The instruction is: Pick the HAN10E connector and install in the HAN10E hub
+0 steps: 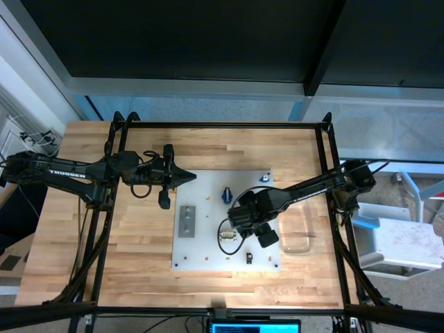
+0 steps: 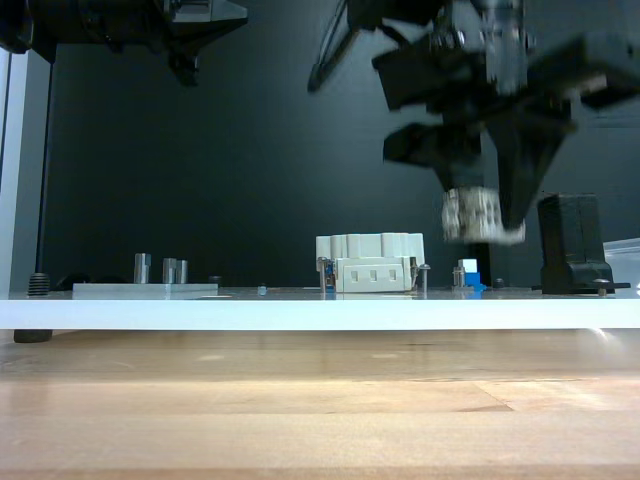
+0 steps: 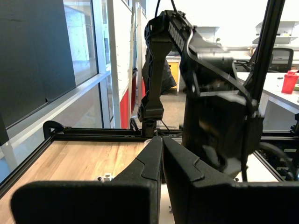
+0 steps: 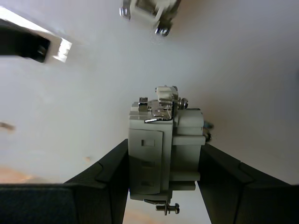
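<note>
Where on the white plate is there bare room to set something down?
Bare: the strip between the grey block and the hub, and the near left corner of the plate. Crowded: around the hub, where the right claw, shut on the connector, hangs by the black part. The shut left claw hovers near the plate's far left corner.

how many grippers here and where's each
2. The left gripper, shut, hovers by the white plate's far left corner. The right gripper holds the HAN10E connector above the plate, near the HAN10E hub.
</note>
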{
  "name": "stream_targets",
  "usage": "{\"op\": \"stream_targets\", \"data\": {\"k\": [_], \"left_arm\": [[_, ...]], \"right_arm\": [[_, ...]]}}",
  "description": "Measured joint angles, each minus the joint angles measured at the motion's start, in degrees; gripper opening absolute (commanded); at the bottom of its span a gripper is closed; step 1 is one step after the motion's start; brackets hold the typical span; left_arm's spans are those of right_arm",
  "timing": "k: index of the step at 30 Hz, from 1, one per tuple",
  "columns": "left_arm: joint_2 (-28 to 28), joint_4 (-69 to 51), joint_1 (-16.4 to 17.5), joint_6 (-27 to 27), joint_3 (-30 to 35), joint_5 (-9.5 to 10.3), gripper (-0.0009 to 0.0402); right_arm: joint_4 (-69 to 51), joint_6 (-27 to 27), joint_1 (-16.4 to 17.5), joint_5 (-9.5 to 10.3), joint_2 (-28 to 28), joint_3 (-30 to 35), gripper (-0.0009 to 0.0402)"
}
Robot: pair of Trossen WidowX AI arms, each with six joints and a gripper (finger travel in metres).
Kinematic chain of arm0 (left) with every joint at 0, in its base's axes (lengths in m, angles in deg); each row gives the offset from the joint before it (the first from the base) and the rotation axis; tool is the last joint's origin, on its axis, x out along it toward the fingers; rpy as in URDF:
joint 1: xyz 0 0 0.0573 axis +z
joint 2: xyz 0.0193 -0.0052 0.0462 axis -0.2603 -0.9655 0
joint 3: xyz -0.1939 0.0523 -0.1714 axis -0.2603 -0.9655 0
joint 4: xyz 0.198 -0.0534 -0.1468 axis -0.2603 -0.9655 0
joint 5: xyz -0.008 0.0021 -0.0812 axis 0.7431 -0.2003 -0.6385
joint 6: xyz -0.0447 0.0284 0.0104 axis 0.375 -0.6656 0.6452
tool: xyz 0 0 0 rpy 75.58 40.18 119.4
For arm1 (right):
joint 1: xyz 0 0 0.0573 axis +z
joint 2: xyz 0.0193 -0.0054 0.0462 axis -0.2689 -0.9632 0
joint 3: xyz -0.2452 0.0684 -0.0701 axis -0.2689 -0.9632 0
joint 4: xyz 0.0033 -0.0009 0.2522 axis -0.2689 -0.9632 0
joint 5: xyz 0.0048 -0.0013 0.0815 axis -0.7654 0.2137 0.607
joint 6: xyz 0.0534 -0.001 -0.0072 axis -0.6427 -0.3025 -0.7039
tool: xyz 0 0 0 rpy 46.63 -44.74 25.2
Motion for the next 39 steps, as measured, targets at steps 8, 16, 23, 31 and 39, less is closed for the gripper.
{"op": "stream_targets", "data": {"k": [8,16,23,31,39], "left_arm": [[0.02,0.02,0.0,0.0,0.0,-0.02,0.0],[0.0,0.02,0.0,0.0,-0.02,-0.02,0.0],[0.0,0.02,-0.02,-0.07,-0.02,-0.76,0.0],[-0.79,-5.38,-0.24,-15.89,-0.02,-7.08,0.0028],[-2.25,-7.74,-0.37,-25.0,0.0,-7.13,0.0125]], "right_arm": [[-6.82,-6.32,-2.25,0.52,0.85,11.13,0.0057],[-10.43,-9.55,-6.88,6.23,0.87,20.11,0.0057],[-10.58,-10.51,-11.87,11.02,0.85,22.29,0.0057],[-11.85,-10.36,-14.43,13.38,0.83,22.27,0.0057],[-6.91,-11.34,-16.55,23.34,0.76,22.56,0.0057]]}}
